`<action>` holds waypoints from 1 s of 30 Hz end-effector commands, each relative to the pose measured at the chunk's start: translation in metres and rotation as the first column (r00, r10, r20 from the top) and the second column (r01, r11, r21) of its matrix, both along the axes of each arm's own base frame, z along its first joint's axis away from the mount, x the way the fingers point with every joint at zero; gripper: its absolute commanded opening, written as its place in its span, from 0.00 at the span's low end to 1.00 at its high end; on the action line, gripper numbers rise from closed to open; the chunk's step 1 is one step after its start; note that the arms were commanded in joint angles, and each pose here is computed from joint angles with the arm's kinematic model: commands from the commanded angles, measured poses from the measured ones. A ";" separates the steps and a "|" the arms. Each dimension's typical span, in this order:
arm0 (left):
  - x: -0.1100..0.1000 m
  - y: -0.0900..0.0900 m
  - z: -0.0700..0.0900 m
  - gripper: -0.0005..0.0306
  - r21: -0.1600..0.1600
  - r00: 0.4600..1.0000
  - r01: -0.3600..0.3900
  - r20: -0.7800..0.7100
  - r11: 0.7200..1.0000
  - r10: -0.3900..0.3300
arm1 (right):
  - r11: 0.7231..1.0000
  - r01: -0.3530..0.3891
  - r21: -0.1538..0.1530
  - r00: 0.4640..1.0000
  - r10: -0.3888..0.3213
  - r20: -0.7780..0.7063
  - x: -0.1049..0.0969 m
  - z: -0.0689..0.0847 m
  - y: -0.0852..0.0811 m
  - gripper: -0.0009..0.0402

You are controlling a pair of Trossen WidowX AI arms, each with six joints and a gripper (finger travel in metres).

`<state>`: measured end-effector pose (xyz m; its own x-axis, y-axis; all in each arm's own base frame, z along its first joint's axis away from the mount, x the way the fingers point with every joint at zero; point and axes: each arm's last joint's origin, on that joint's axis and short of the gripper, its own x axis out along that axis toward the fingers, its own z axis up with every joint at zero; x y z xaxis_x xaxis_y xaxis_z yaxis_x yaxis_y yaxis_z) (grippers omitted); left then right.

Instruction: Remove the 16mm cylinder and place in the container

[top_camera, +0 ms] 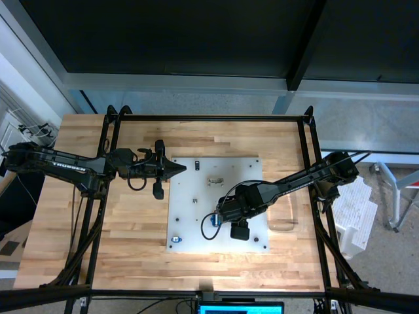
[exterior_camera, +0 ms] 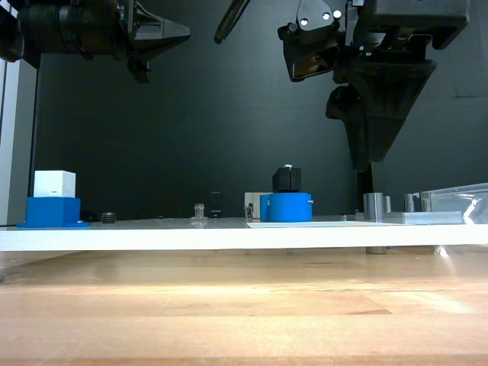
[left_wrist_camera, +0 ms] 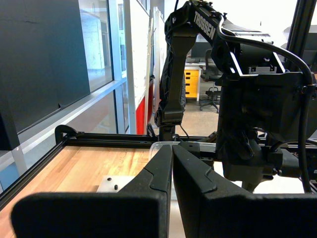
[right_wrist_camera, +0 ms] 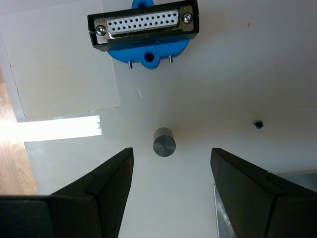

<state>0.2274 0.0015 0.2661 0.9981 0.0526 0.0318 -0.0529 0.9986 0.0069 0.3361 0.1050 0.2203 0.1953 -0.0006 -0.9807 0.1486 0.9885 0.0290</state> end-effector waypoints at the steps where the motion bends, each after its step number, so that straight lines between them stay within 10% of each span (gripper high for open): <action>1: 0.000 0.000 0.000 0.02 0.000 1.000 0.000 0.000 1.000 0.000 | 1.000 -0.002 -0.002 1.000 0.002 -0.003 0.001 -0.008 0.001 0.56; 30: 0.000 0.000 0.000 0.02 0.000 1.000 0.000 0.000 1.000 0.000 | 1.000 -0.008 -0.011 1.000 0.008 -0.030 0.006 -0.036 0.004 0.48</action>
